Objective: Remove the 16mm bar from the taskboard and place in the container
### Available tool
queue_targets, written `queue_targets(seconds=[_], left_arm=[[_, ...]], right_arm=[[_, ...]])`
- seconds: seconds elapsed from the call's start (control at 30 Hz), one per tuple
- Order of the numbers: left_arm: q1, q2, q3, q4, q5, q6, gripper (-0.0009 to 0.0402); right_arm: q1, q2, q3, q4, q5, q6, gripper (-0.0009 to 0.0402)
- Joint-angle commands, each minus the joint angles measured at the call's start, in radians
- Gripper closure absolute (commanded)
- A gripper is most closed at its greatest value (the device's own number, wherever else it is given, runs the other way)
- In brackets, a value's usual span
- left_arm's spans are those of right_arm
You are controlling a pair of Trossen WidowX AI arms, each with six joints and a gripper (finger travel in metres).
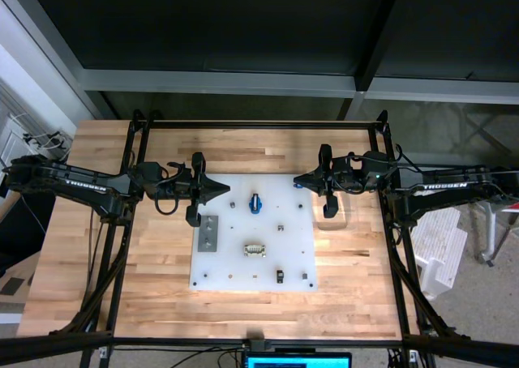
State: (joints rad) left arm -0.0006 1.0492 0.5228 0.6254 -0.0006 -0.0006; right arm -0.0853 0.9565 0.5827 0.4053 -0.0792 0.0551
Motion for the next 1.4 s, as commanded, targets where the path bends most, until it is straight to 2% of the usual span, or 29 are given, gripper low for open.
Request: queue_targets(seconds=[0.03,0.4,0.5,0.6,0.73,0.77,0.97,1.23,1.4], left_arm=[[0.001,0.0,0.0,0.0,0.0,0.0,0.0393],[0.0,0.0,0.0,0.0,0.0,0.0,0.0393],[0.0,0.0,0.0,0.0,0.0,0.0,0.0393],[0.001,0.0,0.0,0.0,0.0,0.0,0.0393],[0.001,0.0,0.0,0.0,0.0,0.0,0.0393],[0.0,0.0,0.0,0.0,0.0,0.0,0.0393],[0.001,0.0,0.0,0.0,0.0,0.0,0.0393],[0.0,0.0,0.0,0.0,0.0,0.0,0.0393],[0.0,0.0,0.0,0.0,0.0,0.0,0.0393]], right_arm=[[0.001,0.0,0.0,0.0,0.0,0.0,0.0393],[0.001,0.0,0.002,-0.001,0.0,0.001,0.0393],[0.009,-0.001,0.03,-0.057,0.0,0.04,0.0393],[0.042,0.0,0.083,-0.202,0.012,0.008,0.0393],[0.078,0.001,0.146,-0.38,0.012,0.013,0.0393],[0.089,0.001,0.163,-0.431,0.022,0.016,0.0393],[0.192,0.001,0.236,-0.703,0.142,0.049,0.0393],[0.292,0.011,0.267,-0.819,0.142,0.178,0.0393],[0.352,0.082,0.327,-0.956,0.141,0.231,0.0393]])
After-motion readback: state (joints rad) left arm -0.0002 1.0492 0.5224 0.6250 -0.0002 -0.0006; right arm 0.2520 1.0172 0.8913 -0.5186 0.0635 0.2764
